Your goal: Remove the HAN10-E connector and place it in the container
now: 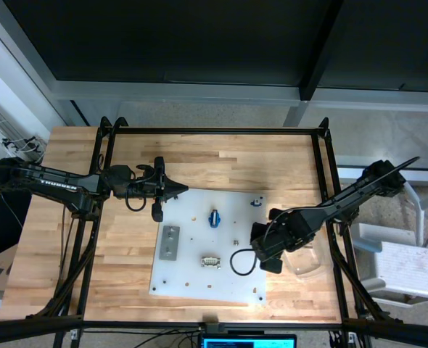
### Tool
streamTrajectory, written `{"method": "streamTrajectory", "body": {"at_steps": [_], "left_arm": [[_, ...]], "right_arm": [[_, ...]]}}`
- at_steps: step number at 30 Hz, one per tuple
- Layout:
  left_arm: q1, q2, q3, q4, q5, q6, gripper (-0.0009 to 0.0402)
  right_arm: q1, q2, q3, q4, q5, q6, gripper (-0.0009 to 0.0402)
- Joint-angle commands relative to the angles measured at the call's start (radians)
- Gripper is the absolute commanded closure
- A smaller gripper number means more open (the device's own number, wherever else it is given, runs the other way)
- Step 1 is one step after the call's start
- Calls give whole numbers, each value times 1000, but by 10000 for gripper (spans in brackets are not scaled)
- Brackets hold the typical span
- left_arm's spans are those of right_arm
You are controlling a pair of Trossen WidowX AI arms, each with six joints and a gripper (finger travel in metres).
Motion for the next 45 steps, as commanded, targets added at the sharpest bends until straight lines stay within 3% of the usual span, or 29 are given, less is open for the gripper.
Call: {"method": "streamTrajectory", "body": {"at_steps": [1,16,24,33,45], "left_arm": [[0,0,0,0,0,0,393],[0,1,0,0,0,0,393],[0,0,0,1,0,0,393],[0,0,0,0,0,0,393],[0,0,0,0,0,0,393]], "right_arm": [[16,-35,-44,-8,8,22,373],[94,-171,-237,-10,11,133,373],[140,-229,-311,-8,10,240,373],[190,-262,-384,-6,10,381,373],[226,-262,-486,125,6,439,373]]}}
